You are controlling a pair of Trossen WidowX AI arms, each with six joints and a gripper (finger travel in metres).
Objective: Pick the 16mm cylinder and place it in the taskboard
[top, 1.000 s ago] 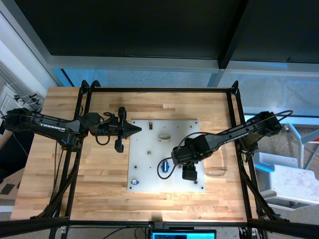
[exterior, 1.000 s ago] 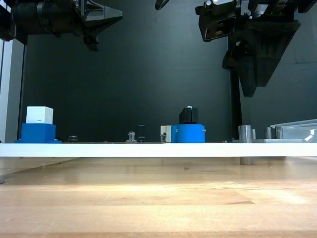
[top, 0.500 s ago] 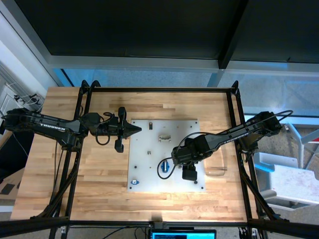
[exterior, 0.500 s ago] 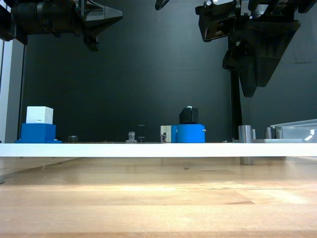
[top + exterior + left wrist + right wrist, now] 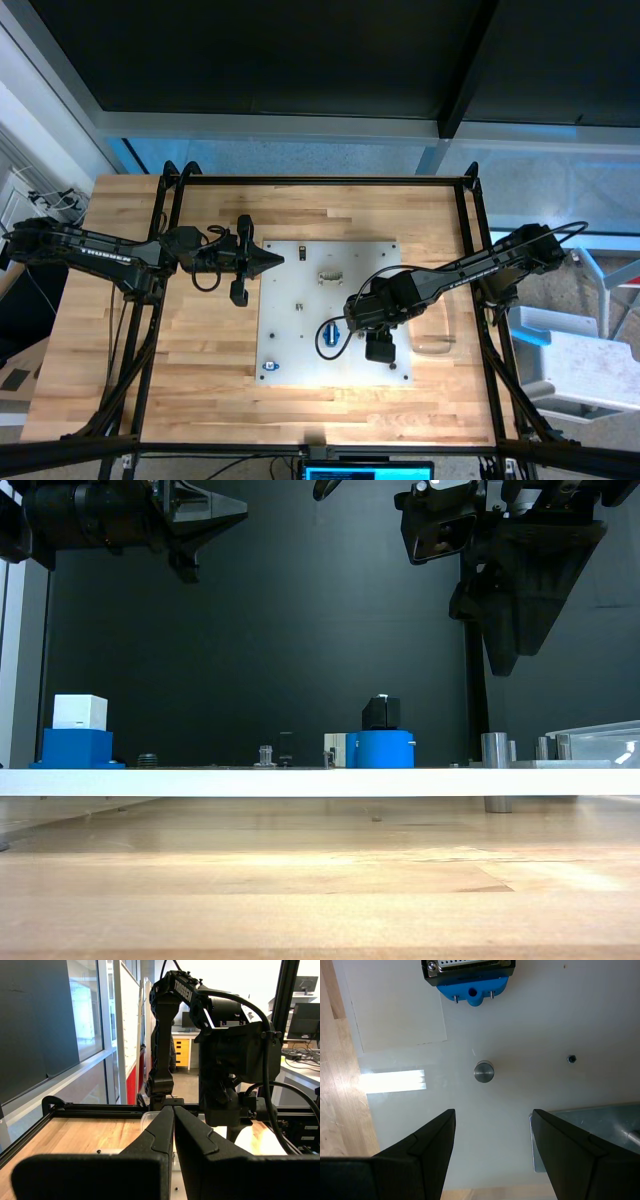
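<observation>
The counter (image 5: 200, 380) is pale wood, with visible grain and a soft sheen. The board (image 5: 300, 340) looks like smooth white plastic, glossy enough to show glare. The small peg (image 5: 483, 1071) is brushed grey metal. The left tool (image 5: 173, 1110), over the board's left edge, and the right tool (image 5: 493, 1111), above the peg, are matt black plastic.

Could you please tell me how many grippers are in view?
2. The left gripper, shut, hangs high above the taskboard's left edge; the right gripper, open, hovers above the 16mm cylinder.
</observation>
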